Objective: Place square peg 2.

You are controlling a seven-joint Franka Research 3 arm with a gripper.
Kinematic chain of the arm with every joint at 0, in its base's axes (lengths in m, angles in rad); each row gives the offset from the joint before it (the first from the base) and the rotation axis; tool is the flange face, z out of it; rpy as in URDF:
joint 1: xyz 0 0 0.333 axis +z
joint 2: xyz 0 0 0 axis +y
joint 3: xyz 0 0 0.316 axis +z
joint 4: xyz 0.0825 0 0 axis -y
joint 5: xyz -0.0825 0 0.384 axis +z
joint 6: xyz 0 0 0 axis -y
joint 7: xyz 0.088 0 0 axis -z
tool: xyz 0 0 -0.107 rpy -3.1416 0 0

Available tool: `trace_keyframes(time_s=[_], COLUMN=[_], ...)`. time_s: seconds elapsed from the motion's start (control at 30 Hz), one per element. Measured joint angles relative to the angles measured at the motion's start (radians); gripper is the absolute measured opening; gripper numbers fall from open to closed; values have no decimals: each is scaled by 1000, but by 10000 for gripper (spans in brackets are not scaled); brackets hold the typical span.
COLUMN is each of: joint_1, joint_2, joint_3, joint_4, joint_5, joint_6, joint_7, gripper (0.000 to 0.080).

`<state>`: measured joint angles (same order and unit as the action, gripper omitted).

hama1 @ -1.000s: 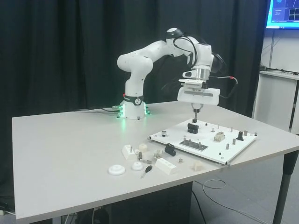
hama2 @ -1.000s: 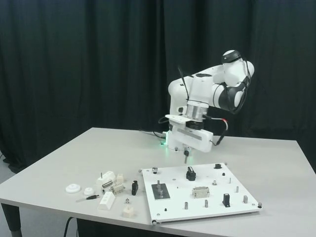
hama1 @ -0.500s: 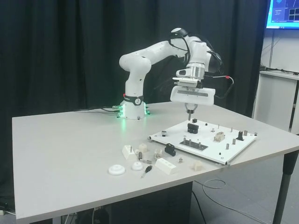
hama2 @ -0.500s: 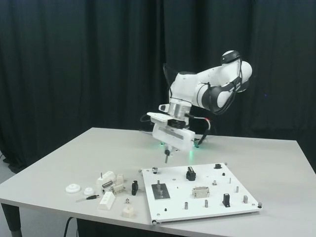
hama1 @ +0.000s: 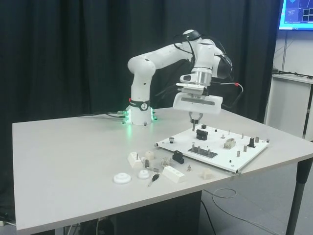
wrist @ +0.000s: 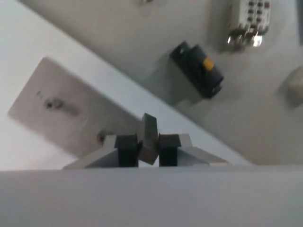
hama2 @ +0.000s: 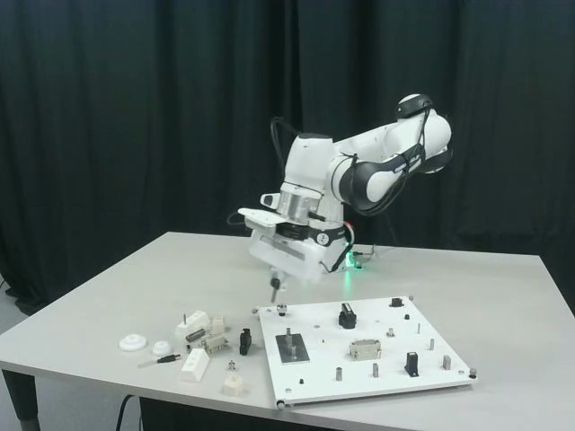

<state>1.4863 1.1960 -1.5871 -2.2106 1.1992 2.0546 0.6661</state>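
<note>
I see the gripper (wrist: 147, 152) pinching square peg 2 (wrist: 149, 137), a small grey bar clamped between the two black fingertips (wrist: 126, 149) and sticking out past them. In the second room view the gripper (hama2: 275, 289) hangs in the air over the near-left corner of the white board (hama2: 364, 377), tilted, with the peg well clear of the surface. From the first room view I read the same: the gripper (hama1: 195, 122) is raised above the far edge of the board (hama1: 244, 159), not touching it. Under the wrist camera I make out the board's edge running diagonally, a grey metal plate (wrist: 52, 111) fixed on it with a small stud, and, off the board on the grey bench (wrist: 142, 52), a black connector block (wrist: 197, 70) and a white multi-pin connector (wrist: 248, 21). Loose white parts (hama2: 193, 346) lie on the bench (hama2: 467, 269) beside the board, including a gear (hama2: 133, 342). The arm's base shows green lights (hama1: 128, 115).
</note>
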Motion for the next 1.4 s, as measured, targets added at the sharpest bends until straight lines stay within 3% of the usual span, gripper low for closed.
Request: trace_keyframes(time_s=[0.53, 0.93, 1.4], joint_1=[-170, -268, -345], joint_2=[1, 27, 33], joint_3=[48, 50, 47], joint_4=[54, 64, 87], joint_5=[31, 98, 111], joint_6=[-8, -8, -67], joint_7=[-187, -415, -622], gripper=[91, 91, 91])
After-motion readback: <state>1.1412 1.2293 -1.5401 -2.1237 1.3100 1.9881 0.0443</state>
